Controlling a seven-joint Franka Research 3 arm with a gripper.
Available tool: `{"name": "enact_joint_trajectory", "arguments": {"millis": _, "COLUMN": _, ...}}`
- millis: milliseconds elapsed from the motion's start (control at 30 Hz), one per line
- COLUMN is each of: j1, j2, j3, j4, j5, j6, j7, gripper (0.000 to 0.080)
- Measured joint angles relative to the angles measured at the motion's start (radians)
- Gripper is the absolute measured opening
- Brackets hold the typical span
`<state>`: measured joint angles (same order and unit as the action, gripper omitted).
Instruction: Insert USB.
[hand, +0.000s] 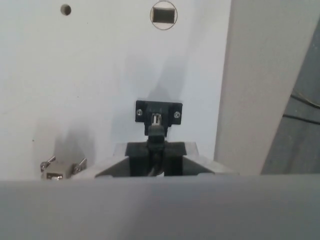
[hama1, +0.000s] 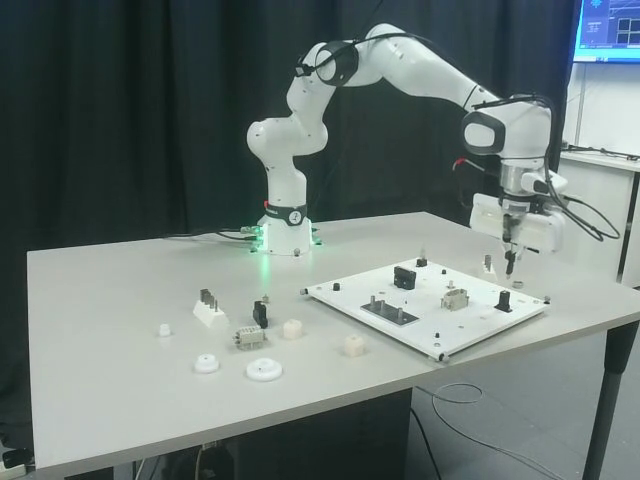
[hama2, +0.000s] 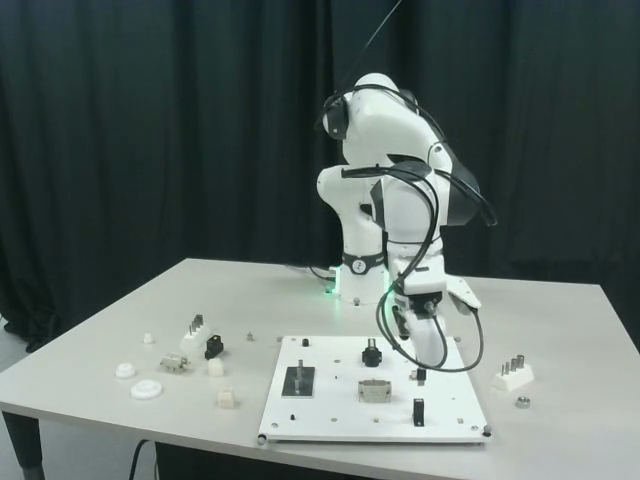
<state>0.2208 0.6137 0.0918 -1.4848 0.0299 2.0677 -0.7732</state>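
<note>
My gripper is shut on a black USB plug, whose cable runs back between the fingers. In the wrist view the plug's tip sits just in front of the black USB socket, which is screwed onto the white board. From the first room view the gripper hangs a little above the socket at the board's right end. The second room view has the plug above the socket, and they do not touch.
On the board stand a metal connector, a black block and a grey plate with pegs. Several loose white and black parts lie on the table left of it. A white peg holder sits to the right.
</note>
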Motion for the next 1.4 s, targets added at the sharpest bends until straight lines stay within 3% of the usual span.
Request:
{"name": "enact_joint_trajectory", "arguments": {"millis": 267, "j1": 0.002, "j2": 0.009, "j3": -0.014, "j4": 0.002, "j5": 0.005, "j6": 0.0, "j7": 0.0, "gripper": 0.0055}}
{"name": "enact_joint_trajectory", "arguments": {"millis": 600, "j1": 0.002, "j2": 0.023, "j3": -0.025, "j4": 0.011, "j5": 0.046, "j6": 0.0, "j7": 0.0, "gripper": 0.0055}}
{"name": "enact_joint_trajectory", "arguments": {"millis": 1400, "j1": 0.002, "j2": 0.052, "j3": -0.038, "j4": 0.034, "j5": 0.073, "j6": 0.004, "j7": 0.012, "gripper": 0.0055}}
